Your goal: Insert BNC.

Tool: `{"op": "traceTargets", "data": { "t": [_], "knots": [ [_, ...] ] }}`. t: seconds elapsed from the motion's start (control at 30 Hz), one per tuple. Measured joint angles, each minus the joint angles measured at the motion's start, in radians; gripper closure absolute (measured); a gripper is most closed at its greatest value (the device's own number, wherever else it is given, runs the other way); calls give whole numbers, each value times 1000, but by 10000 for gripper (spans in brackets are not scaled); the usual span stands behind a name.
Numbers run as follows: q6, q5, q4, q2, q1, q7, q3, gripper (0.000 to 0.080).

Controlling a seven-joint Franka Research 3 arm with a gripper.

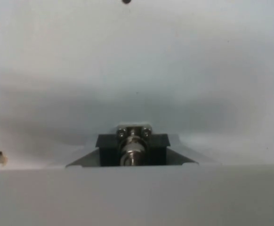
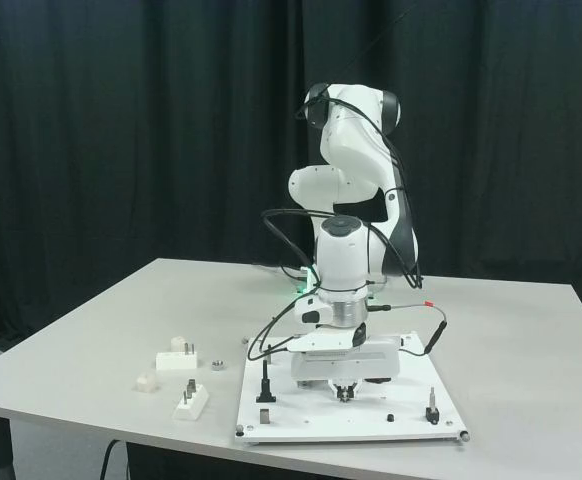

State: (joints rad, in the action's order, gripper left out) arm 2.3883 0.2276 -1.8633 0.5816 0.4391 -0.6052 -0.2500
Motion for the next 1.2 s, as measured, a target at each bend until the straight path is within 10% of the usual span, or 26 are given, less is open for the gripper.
{"op": "traceTargets", "data": {
  "t": [1.2],
  "knots": [
    [0,0,0,0,0,-343,-1,679]
  ]
}}
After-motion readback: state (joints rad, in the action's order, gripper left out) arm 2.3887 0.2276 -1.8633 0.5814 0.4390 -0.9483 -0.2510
